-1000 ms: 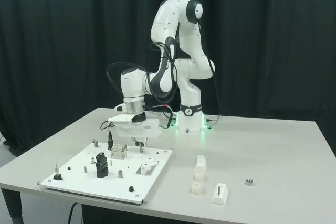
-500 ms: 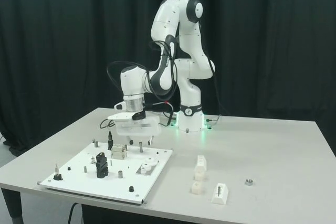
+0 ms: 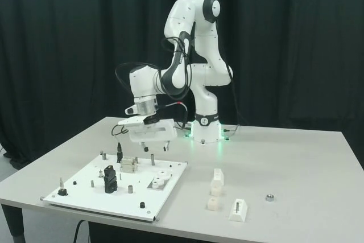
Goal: Insert round peg 3.
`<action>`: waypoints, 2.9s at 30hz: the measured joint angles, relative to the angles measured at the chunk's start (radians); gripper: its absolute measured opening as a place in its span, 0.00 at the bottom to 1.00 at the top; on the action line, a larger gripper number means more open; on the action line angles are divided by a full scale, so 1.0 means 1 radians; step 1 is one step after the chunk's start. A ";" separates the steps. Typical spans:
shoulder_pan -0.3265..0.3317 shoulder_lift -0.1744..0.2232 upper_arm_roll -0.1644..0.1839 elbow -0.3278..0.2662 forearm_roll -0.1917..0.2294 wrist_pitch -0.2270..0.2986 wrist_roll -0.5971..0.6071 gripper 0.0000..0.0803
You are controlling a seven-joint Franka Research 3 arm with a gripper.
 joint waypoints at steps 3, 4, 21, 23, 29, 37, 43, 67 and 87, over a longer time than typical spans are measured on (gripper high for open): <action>0.000 -0.010 0.000 -0.001 0.000 -0.024 0.014 1.00; 0.000 -0.012 0.000 -0.001 0.000 -0.031 0.017 1.00; 0.017 -0.015 0.006 -0.011 0.000 -0.081 0.047 1.00; 0.020 -0.015 0.006 -0.010 0.000 -0.081 0.049 1.00; 0.027 -0.015 0.006 -0.010 0.000 -0.077 0.054 1.00; 0.029 -0.015 0.006 -0.009 0.000 -0.067 0.060 1.00; 0.029 -0.015 0.006 -0.009 0.000 -0.060 0.061 1.00; 0.033 0.003 0.018 -0.010 0.003 -0.023 0.065 1.00; 0.056 0.013 0.026 -0.009 0.011 0.027 0.070 1.00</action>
